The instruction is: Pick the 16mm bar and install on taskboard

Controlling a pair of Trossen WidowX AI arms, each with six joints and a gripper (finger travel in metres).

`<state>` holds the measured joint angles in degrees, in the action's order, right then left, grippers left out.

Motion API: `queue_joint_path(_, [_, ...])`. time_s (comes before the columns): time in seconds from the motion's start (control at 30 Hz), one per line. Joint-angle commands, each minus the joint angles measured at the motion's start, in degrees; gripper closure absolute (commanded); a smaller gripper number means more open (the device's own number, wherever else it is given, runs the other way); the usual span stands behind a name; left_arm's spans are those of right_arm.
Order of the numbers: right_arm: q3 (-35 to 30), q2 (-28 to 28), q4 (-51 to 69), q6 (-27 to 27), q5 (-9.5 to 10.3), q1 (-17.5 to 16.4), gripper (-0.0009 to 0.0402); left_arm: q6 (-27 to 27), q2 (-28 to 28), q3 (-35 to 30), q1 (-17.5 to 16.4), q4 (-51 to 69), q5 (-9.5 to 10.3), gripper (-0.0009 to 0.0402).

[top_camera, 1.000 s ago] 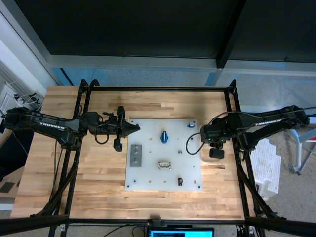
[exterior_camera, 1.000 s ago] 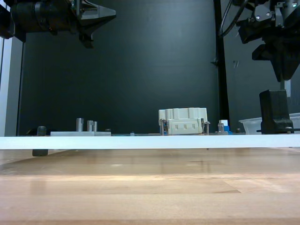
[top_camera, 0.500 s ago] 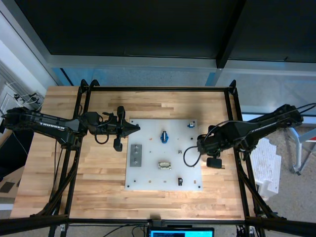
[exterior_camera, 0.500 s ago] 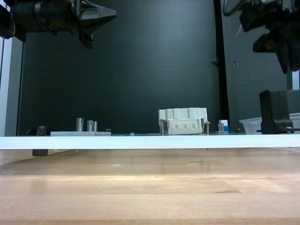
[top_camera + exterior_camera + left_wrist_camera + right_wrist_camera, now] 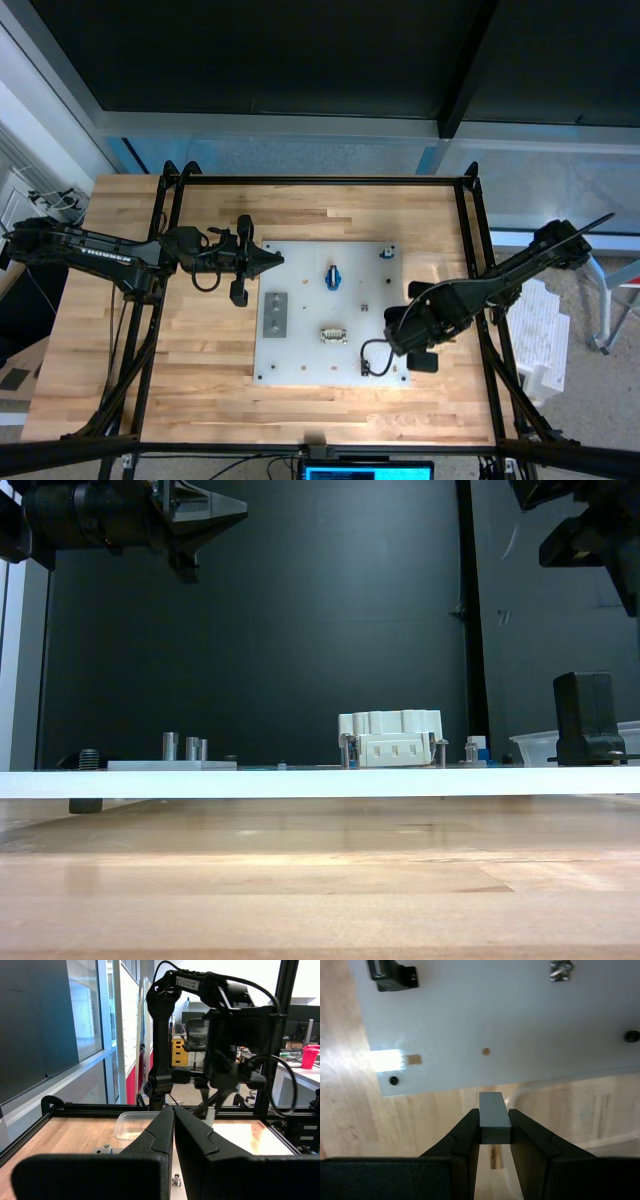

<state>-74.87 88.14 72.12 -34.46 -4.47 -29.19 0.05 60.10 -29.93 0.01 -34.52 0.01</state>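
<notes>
Left claw (image 5: 272,259), closed, hovers at nine o'clock pointing toward three; right claw (image 5: 495,1125), at four o'clock, pinches the 16mm bar (image 5: 494,1107).

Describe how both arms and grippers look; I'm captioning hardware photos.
Both arms are slim, matte black, jointed. The left arm bears white TROSSEN lettering. The left gripper, over the taskboard at its far-left corner, and the right gripper, over its near-right corner, have black wedge-shaped fingers, each trailing a looped black cable.

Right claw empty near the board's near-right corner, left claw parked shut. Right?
Not empty: the right wrist view shows the right claw shut on the 16mm bar. The rest holds: it's near the taskboard's near-right corner, left claw parked shut.
</notes>
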Motion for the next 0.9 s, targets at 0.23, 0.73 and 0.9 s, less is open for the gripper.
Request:
queue_joint_path(0.23, [-4.04,6.12,-2.16,-2.23,0.0,-3.37,0.0389,0.0,0.0,-0.02,-0.02,-0.02,0.0,0.0393])
queue_joint_path(0.73, [-5.88,11.43,-5.77,-5.49,0.02,-5.73,0.0389,0.0,0.0,-0.02,-0.02,-0.02,0.0,0.0393])
queue_joint_path(0.9, [-5.86,12.41,-5.84,-5.46,0.02,-5.97,0.0389,0.0,0.0,-0.02,-0.02,-0.02,0.0,0.0393])
